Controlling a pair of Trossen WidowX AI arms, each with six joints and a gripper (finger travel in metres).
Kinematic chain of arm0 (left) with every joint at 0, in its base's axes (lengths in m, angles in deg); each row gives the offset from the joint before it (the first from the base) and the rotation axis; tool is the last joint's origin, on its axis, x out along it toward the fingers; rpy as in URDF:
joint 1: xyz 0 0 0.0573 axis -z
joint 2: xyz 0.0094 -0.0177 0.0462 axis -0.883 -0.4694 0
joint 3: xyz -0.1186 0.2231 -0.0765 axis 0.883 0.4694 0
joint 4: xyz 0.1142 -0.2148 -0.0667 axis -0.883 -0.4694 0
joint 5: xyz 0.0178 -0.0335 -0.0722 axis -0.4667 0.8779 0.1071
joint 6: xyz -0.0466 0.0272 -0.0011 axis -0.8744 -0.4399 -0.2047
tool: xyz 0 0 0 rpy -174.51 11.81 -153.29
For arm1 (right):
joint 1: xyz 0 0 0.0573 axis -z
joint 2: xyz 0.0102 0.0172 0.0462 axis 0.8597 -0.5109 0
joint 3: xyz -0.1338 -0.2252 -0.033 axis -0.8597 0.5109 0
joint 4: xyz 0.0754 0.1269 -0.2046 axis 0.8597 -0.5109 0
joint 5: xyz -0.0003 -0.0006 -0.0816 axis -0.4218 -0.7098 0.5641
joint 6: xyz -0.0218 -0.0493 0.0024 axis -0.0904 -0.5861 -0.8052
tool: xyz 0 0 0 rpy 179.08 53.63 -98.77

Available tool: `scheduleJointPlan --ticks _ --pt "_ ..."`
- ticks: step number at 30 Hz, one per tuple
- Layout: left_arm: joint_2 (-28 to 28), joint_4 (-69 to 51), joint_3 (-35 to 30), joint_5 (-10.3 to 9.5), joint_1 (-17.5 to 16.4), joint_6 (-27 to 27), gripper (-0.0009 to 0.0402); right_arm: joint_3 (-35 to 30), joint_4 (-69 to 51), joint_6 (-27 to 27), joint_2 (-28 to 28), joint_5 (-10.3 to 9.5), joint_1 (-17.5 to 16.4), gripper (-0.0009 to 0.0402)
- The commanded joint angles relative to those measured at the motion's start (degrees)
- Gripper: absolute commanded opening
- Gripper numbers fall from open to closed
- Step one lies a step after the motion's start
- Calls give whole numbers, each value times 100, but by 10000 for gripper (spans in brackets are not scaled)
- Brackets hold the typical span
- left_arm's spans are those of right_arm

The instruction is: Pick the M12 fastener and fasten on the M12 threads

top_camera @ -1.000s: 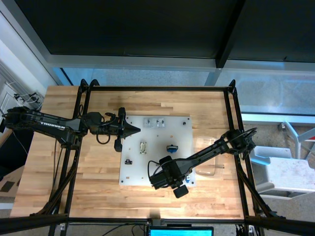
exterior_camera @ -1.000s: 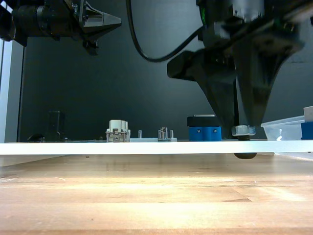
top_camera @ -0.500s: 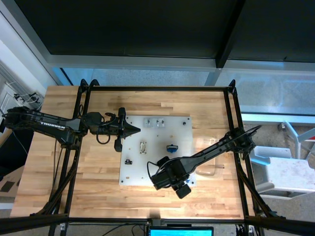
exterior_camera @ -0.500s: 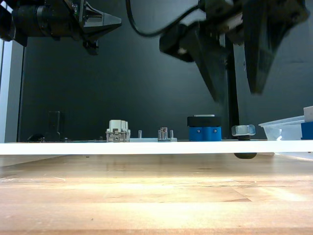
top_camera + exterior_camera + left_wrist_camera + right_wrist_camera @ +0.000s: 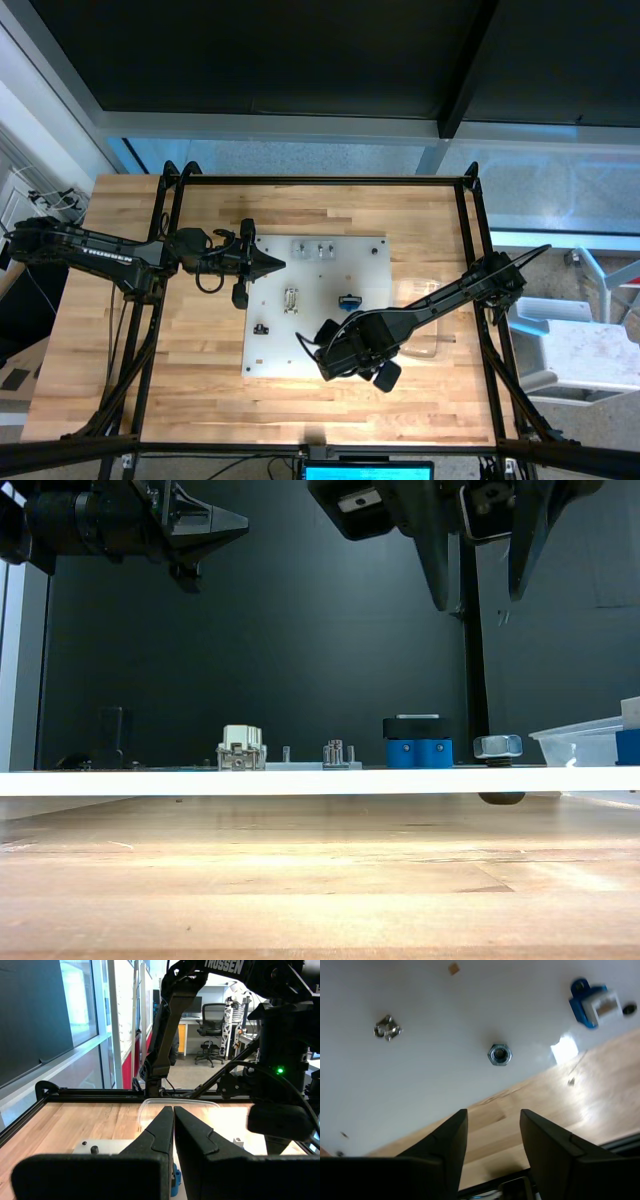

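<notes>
The M12 fastener [image 5: 499, 1054] sits on its stud, the M12 threads [image 5: 497, 763], near the near right edge of the white board [image 5: 275, 345]. Only a dark sliver of the stud shows beneath it in the low view. The right wrist view shows it on the board itself rather than in the clear tray [image 5: 585, 738] off the board's right side. The right gripper [image 5: 478, 602] hangs high above that edge of the board, almost over the nut. Its fingers are apart and hold nothing, which probably leaves room to come down around the nut for another turn if it is not yet run fully down. The left gripper [image 5: 173, 1108] is parked above the board's far left edge with its fingers pressed together, likely kept out of the working arm's way.
</notes>
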Motion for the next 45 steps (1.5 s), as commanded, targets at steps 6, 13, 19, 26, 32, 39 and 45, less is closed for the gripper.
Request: scheduleJointPlan --ticks 6,13,19,26,32,39,45 --pt "0 2 0 2 -2 2 0 13 -258 -2124 9 243 -9 85" --pt "0 2 0 2 0 2 0 24 -468 -6205 9 428 -13 54" --pt "0 2 0 2 -2 2 0 24 -369 -8723 9 431 -11 38" --pt "0 2 0 2 0 2 0 24 -328 -10231 11 424 -9 25" --pt "0 2 0 2 -2 2 0 44 -328 -11033 11 387 28 -1" --pt "0 2 0 4 0 2 0 199 -293 -11471 11 391 52 0" --pt "0 2 0 4 0 2 0 776 210 -11634 11 321 66 0"
